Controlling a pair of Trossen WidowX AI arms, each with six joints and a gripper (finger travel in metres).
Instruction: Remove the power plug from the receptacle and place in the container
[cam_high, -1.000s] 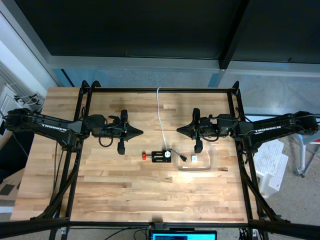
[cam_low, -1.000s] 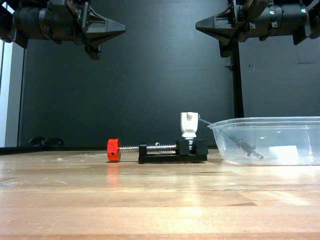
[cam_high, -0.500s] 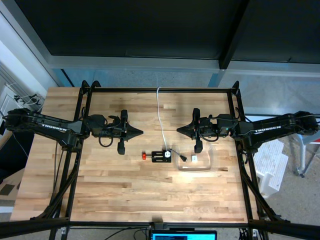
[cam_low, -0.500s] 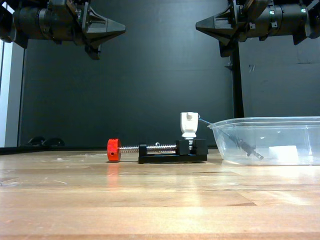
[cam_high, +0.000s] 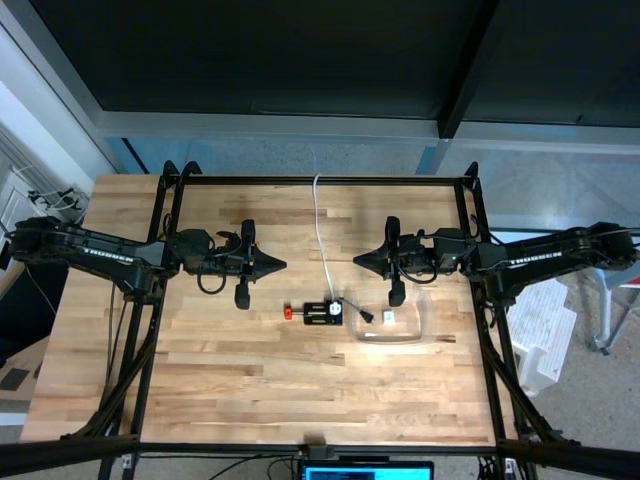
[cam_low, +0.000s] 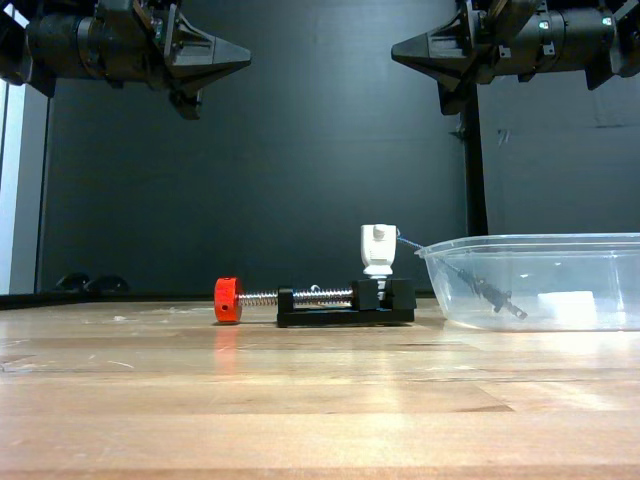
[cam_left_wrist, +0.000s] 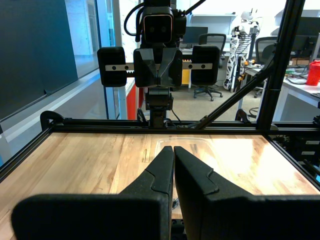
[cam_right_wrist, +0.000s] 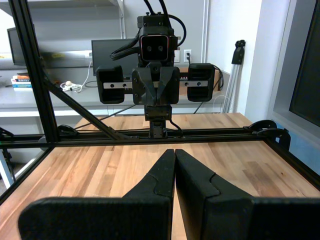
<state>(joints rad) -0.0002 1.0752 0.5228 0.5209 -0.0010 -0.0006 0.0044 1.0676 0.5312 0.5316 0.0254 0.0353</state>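
**Q:** Why are both arms held so high above the worktop (cam_high: 250, 390)?

**A:** A parked pose is suggested. The left end effector (cam_low: 243, 62) is seen at the upper left of the low view and the right end effector (cam_low: 397, 47) at the upper right, with their tips pointed at each other across a wide gap. In each wrist view the fingers are pressed together with nothing between them, so both are judged clenched and empty.

**Q:** Where is the power plug found?

**A:** The power plug (cam_low: 497, 296) is seen through the clear wall of the container (cam_low: 600, 243), at the right of the low view, lying tilted on the tray's floor. Its thin black cord is draped up over the left rim toward the receptacle (cam_low: 378, 248). Whether cord and socket touch cannot be told.

**Q:** Why is the receptacle stood upright?

**A:** It is clamped in the black vise (cam_low: 345, 300), with the orange-red knob (cam_low: 227, 300) at its left, presumably so the socket is not lifted when the plug is pulled. The white cable (cam_high: 322, 225) is led away toward the top of the high view.

**Q:** How is the plug described?

**A:** It is small, slim and black, and far smaller than either end effector. Its prongs cannot be made out. The task is judged complete.
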